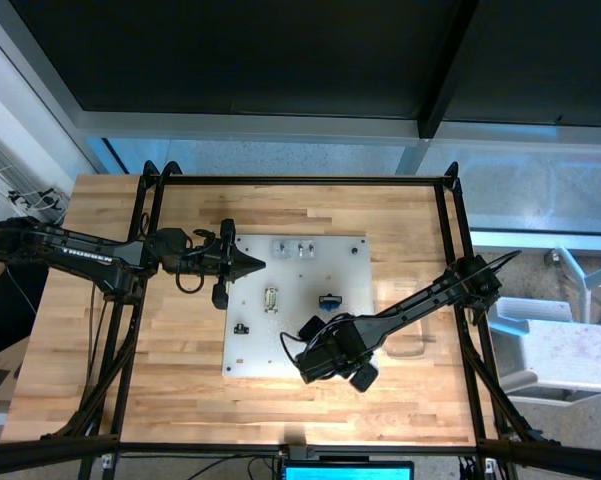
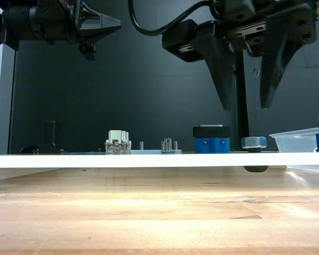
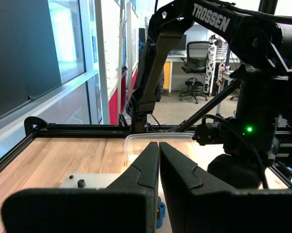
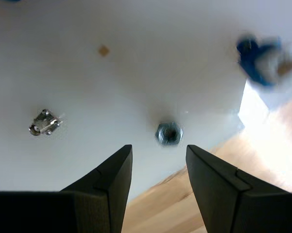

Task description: Pick the M12 fastener and fasten on the M12 threads

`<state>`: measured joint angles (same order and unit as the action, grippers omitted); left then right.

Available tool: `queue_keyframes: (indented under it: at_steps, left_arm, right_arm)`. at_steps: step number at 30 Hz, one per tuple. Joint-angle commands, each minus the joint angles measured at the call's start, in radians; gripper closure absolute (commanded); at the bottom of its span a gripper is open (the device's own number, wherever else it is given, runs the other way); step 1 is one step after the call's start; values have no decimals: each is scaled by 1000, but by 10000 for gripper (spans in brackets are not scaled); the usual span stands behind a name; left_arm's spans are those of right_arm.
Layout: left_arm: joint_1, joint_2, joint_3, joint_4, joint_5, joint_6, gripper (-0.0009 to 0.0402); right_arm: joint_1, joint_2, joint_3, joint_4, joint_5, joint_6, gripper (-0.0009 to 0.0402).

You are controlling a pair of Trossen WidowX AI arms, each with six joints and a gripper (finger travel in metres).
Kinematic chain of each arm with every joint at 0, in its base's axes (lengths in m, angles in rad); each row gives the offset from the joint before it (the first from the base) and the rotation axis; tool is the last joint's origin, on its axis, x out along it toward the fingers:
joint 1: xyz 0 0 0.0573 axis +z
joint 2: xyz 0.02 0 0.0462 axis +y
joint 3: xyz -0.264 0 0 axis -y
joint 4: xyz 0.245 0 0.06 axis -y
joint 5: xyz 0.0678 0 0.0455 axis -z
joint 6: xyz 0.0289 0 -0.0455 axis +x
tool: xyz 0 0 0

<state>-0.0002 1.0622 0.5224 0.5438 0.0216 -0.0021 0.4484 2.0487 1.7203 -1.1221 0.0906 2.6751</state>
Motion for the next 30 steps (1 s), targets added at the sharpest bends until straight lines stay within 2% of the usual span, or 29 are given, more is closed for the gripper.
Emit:
queue_keyframes:
  at_steps: [1,10,13,16,20,24,28,30]
  left_arm:
    - [0,0,0,0,0,0,393]
    - [0,0,0,0,0,0,393]
    - [0,0,0,0,0,0,393]
    - [0,0,0,0,0,0,393]
    - [0,0,0,0,0,0,393]
    - [0,0,0,0,0,0,393]
    - [0,0,0,0,0,0,393]
    - [0,0,0,0,0,0,393]
  right_arm:
    - [1,0,2,-22,-3,-157,240]
    - [1,0,2,-22,-3,-420,240]
    - [1,1,1,-29,6,-547,240]
    - [1,2,1,-34,50,-768,240]
    - [1,1,1,-32,53,-1072,240]
    - [1,0,1,-34,51,-1332,240]
    - [2,1,1,-34,44,-1749,240]
    - [2,2,1,-32,44,-1871,240]
